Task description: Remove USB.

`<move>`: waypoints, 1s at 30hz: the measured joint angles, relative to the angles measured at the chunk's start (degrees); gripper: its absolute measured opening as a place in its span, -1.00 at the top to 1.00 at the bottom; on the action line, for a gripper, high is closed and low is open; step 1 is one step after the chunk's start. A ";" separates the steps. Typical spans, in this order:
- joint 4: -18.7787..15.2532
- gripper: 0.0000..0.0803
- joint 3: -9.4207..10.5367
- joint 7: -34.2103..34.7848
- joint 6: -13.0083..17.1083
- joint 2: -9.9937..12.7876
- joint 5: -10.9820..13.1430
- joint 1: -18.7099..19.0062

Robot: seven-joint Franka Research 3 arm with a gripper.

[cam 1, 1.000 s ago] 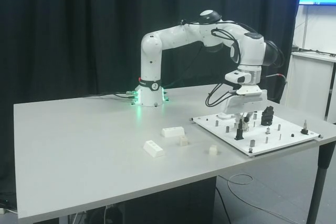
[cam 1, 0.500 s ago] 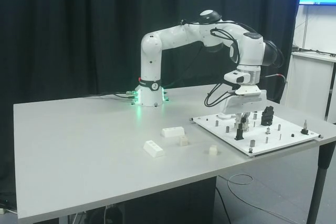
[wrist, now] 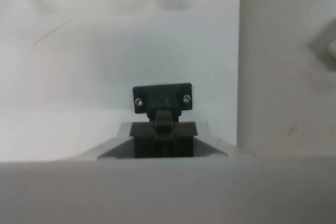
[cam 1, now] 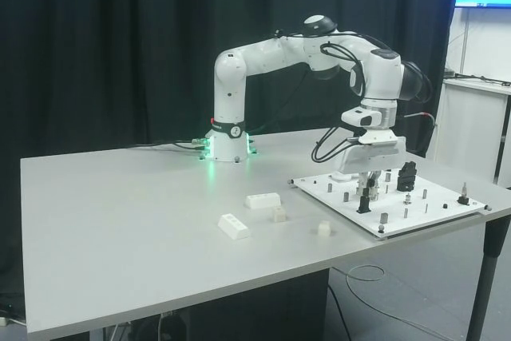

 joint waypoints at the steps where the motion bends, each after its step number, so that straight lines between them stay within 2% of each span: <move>1: 0.01 0.83 -0.02 0.00 0.01 0.00 -0.04 0.00; 12: 0.44 0.83 -1.65 0.00 -0.39 -0.15 -1.03 0.33; 21: 0.95 0.83 -4.12 0.05 -2.79 -0.38 -1.09 0.89; 30: 0.96 0.84 -5.12 0.05 -3.60 -0.46 -1.09 1.27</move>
